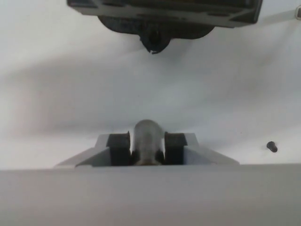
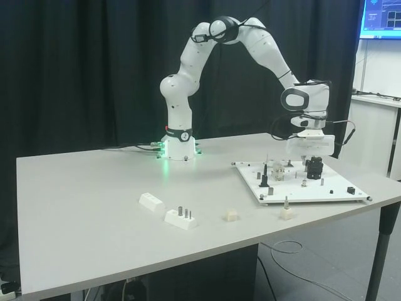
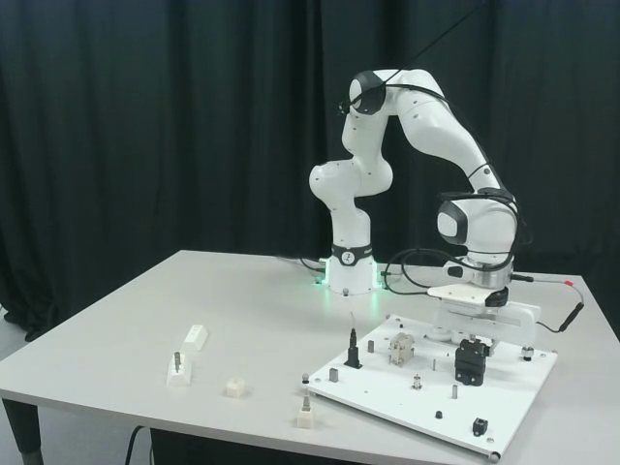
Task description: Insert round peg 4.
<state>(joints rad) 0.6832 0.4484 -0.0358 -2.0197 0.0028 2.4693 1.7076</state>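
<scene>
Two black fingers (image 1: 118, 148): pressed on either side of a grey round peg (image 1: 147, 141) — seen in the wrist view.
Peg: upright between the pads, its rounded end facing the white board (image 1: 94, 84) beneath.
Board, wrist view: a small black screw (image 1: 272, 147) lies on it, well apart from the peg; a black fixture (image 1: 155, 28) sits at the far edge.
First room view: gripper (image 2: 313, 168) hangs low over the board (image 2: 338, 193), arm (image 2: 250, 44) arched from its base (image 2: 178, 147) on the grey table (image 2: 81, 194).
Table, near edge: two white blocks (image 2: 180, 219) with pegs, plus smaller blocks (image 2: 231, 216).
Second room view: gripper (image 3: 472, 364) just above the board (image 3: 387, 402) — a black post (image 3: 354, 351) stands near.
</scene>
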